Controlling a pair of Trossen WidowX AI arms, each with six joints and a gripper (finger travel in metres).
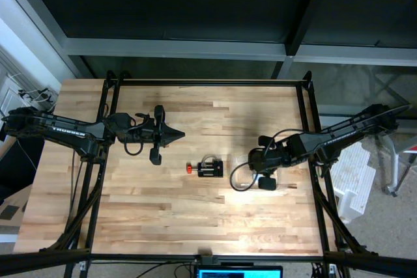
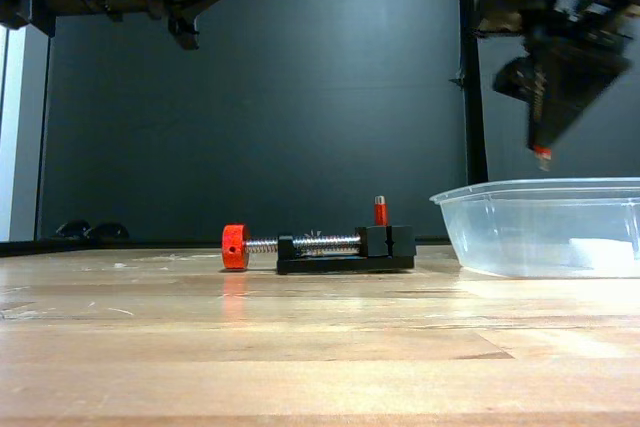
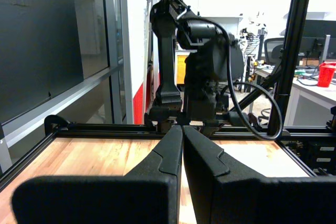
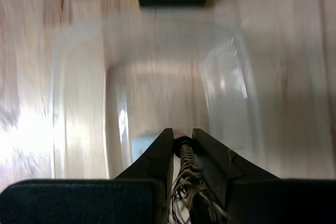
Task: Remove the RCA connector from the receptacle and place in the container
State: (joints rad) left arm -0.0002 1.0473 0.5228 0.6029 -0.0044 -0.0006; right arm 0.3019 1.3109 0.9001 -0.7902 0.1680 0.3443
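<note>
The RCA connector [image 4: 186, 163], a red tip [image 2: 542, 156] with a braided grey tail, hangs pinched in my right gripper [image 4: 182, 134], which is shut on it. In the low view the right gripper [image 2: 541, 147] points down just above the rim of the clear container [image 2: 520, 189]. The container's floor and walls [image 4: 79, 103] lie directly under the tip. The black receptacle [image 2: 330, 247] with its red-orange knob [image 2: 235, 247] sits left of the container. My left gripper [image 1: 176, 135] is shut and empty, hovering high at the left.
A small white chip [image 2: 600, 252] lies inside the container. A short red post [image 2: 380, 210] stands up from the receptacle [image 1: 208, 168]. Black frame rails [image 1: 208, 83] run along the table's back and sides.
</note>
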